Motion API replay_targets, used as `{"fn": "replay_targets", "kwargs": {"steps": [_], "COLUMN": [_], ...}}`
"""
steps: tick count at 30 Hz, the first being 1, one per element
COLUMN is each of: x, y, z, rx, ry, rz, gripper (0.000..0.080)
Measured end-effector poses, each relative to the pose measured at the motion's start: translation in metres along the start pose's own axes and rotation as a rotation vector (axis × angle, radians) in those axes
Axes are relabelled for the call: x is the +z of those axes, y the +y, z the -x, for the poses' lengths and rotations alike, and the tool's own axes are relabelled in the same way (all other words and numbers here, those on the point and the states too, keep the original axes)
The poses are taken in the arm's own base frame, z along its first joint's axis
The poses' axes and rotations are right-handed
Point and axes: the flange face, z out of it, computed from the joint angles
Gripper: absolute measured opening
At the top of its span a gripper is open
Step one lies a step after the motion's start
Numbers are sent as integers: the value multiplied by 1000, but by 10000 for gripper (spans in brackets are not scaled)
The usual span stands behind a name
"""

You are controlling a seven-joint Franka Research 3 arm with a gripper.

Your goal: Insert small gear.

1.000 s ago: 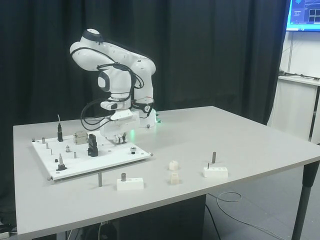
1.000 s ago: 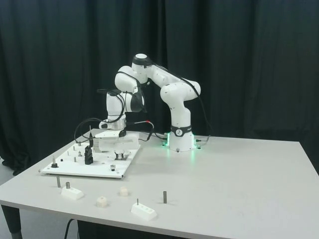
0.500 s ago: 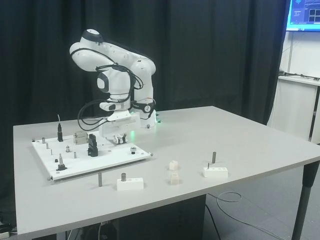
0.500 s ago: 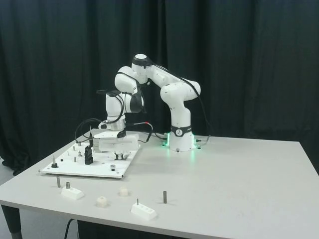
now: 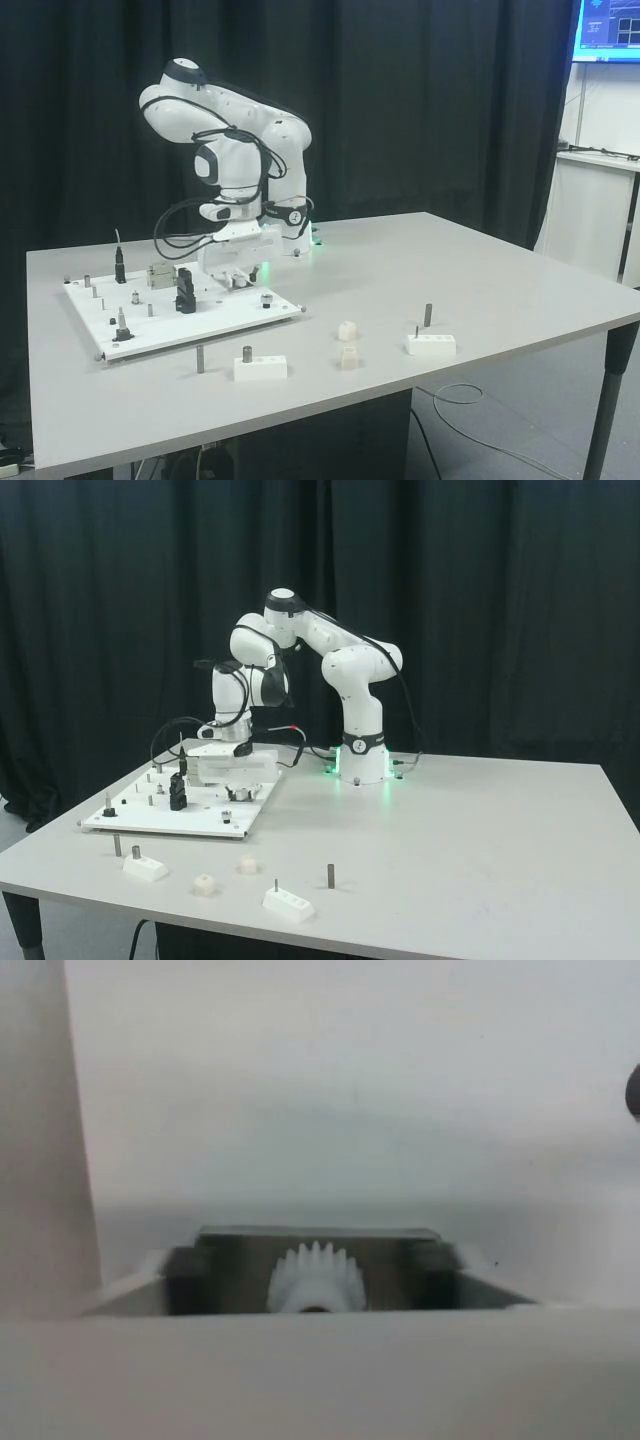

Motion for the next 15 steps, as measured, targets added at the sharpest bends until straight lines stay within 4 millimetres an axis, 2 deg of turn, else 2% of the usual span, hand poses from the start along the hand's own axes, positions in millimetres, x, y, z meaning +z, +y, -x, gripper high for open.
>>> {"fn": "replay_targets", "kwargs": {"steps": [2, 3, 4, 5, 10, 11, 15], "x": [-2, -3, -4, -5, -13, -15, -20], "y": [-1, -1, -1, -2, 0, 1, 5], "z": [-1, -1, -1, -2, -6, -7, -10], "rx": [4, 6, 7, 9, 17, 18, 24], "ry": [4, 7, 10, 13, 25, 26, 31], "rz": [0, 0, 1, 1, 16, 21, 37], "gripper": [195, 403, 403, 696, 696, 778, 778]}}
